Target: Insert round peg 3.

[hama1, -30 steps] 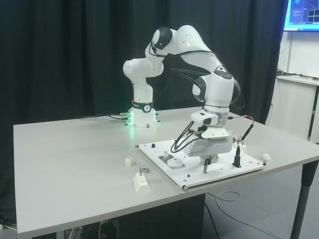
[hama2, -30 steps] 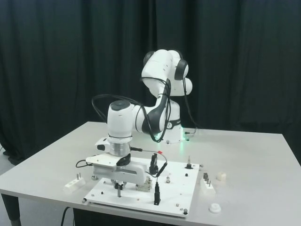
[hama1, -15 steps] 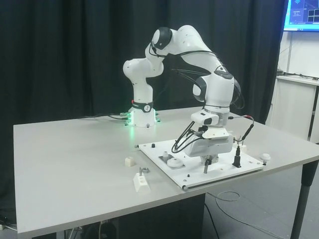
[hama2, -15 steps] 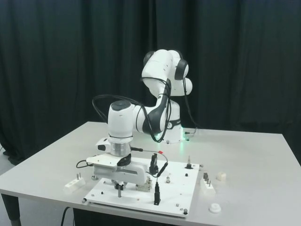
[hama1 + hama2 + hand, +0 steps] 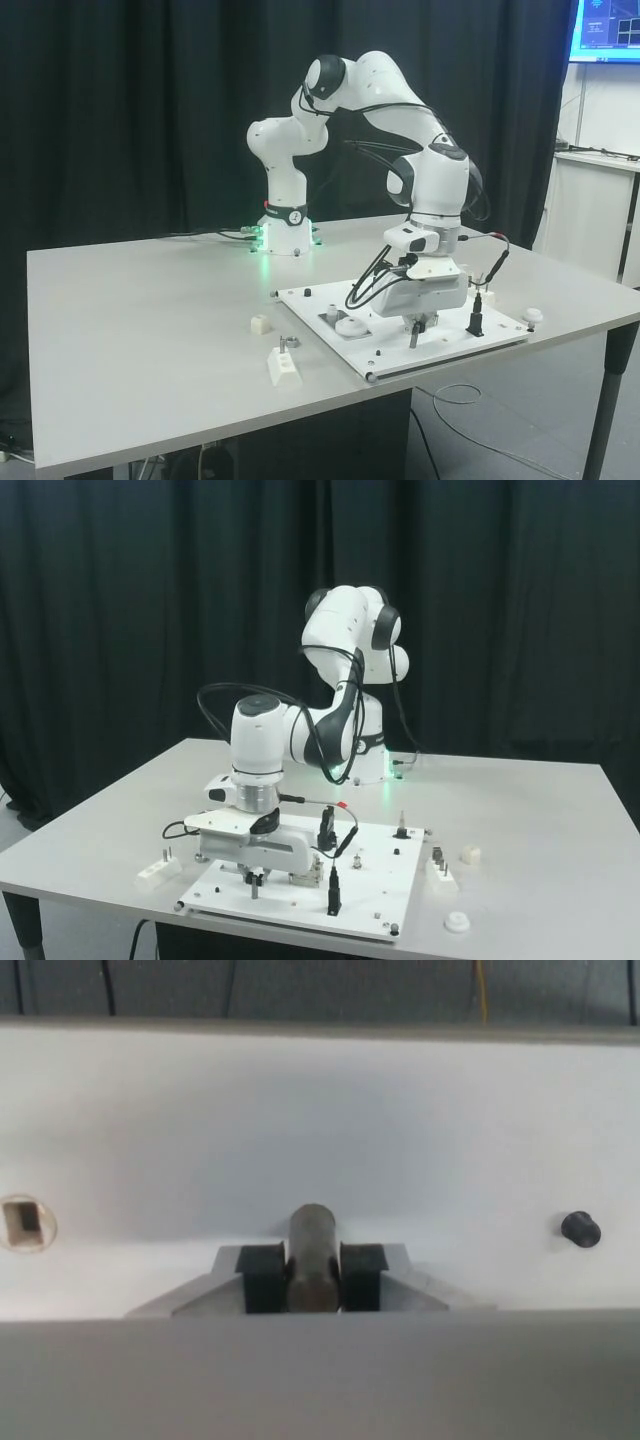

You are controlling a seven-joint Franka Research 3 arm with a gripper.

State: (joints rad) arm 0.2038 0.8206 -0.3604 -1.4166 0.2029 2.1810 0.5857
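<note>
Fingers point(image 5: 262, 1278) are pinching the peg point(image 5: 312, 1255) from both sides, and their black pads are touching it. The peg is grey and round, and it is standing upright between the fingers. In the room views the peg point(image 5: 412, 337) is sticking down under the fingers, and its low end is sitting right at the white board point(image 5: 310, 305). I cannot tell if the tip is touching the board or is in a hole.

The white board point(image 5: 400, 895) is lying flat on the grey surface point(image 5: 130, 300), near the front edge. In the wrist view a small black knob point(image 5: 581, 1229) is sitting on the board point(image 5: 420, 1130) to one side of the peg, and a small hole point(image 5: 24, 1222) is showing on the other side. A black post point(image 5: 476, 318) is standing up on the board near the fingers. A white round piece point(image 5: 349, 326) is resting on the board too.

The white arm point(image 5: 400, 110) is bending over from its base point(image 5: 285, 232), and a green light is glowing there. A white block point(image 5: 283, 367) and a small white cube point(image 5: 260, 323) are lying on the surface beside the board. A black curtain point(image 5: 120, 100) is hanging behind it all.
</note>
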